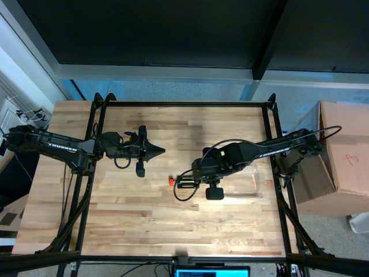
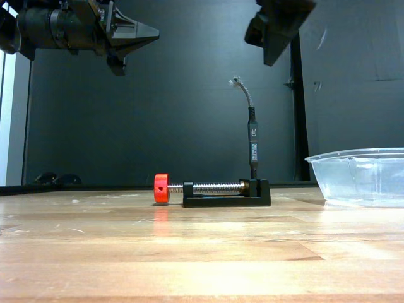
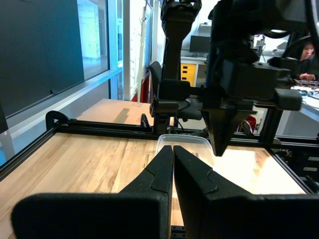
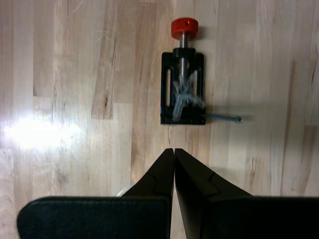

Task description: Remove the USB-C connector from the USB-C receptacle and place in the container

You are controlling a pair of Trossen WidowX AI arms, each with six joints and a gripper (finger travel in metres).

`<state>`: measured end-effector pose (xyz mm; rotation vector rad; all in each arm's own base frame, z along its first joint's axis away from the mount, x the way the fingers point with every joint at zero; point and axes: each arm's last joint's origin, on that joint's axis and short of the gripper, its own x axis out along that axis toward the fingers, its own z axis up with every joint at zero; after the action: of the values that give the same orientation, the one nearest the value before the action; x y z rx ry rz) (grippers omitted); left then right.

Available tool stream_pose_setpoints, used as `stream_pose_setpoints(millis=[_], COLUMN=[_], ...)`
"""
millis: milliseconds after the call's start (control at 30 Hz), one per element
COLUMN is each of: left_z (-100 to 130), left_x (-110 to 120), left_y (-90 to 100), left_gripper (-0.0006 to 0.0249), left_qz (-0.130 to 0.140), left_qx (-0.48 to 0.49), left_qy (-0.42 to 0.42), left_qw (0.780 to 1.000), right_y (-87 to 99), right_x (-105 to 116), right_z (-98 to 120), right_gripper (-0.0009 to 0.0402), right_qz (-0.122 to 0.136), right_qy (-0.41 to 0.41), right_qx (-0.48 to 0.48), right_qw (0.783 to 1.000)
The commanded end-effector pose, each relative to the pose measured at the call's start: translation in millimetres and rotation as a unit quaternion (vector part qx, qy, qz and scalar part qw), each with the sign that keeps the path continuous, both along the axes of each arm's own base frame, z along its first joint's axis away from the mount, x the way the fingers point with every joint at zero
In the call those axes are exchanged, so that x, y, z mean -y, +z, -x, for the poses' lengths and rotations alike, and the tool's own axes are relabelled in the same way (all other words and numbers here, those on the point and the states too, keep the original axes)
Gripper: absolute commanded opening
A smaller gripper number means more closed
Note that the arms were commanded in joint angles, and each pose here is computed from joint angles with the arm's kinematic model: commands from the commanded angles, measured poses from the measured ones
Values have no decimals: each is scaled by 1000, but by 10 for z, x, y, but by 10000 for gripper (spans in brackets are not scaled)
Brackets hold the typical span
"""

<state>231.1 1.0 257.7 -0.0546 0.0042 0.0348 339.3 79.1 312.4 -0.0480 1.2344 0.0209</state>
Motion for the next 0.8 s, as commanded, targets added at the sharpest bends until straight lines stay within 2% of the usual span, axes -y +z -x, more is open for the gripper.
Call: stream_pose_setpoints(millis=[33, 500, 800], left_z=[0, 0, 0], left_x=[0, -1, -1], left_y=[1, 1, 1], left_gripper=[0, 0, 0], left_qz=[0, 0, 0], left_qx=[0, 0, 0], left_qy=[0, 0, 0], left_qw=[1000, 1000, 1000], right_y=[-26, -66, -100], right_x=[-8, -12, -14], right_z=[-82, -113, -133], right_gripper=[18, 124, 141], right_qz=[2, 3, 14], right_qy=[3, -4, -6], right_qx=[-2, -7, -4], right_qw=[1000, 1000, 1000])
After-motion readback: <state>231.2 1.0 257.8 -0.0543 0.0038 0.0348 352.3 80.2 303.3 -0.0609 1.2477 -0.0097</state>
